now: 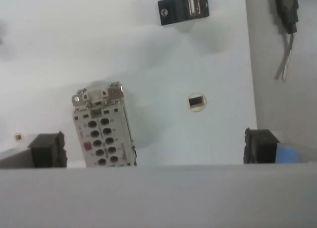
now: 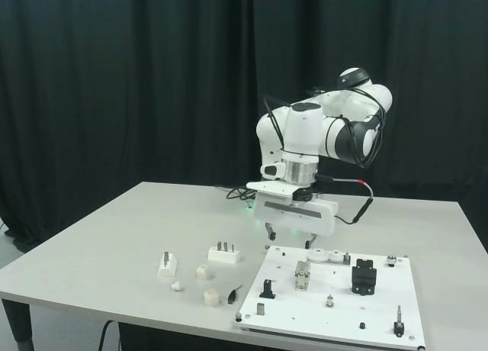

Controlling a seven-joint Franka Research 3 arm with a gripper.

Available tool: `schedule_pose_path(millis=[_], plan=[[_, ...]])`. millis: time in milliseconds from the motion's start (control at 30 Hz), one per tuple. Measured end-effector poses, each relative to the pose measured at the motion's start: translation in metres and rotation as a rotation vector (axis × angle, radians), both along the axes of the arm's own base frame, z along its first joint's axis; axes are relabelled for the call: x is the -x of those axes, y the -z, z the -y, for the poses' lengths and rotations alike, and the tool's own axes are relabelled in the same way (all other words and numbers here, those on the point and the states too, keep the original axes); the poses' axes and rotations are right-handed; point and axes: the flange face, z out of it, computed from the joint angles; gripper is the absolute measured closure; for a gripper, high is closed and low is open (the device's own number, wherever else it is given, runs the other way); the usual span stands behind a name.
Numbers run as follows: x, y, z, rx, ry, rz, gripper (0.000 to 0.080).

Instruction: Pick round peg 3.

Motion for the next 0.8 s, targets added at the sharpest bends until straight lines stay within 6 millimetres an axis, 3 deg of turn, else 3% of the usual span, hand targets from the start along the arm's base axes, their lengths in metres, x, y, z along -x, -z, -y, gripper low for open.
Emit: schedule_pose_path(millis=[800], plan=[[-0.0002, -0.0028, -0.0008, -0.005, -0.02, 0.001, 0.0003]])
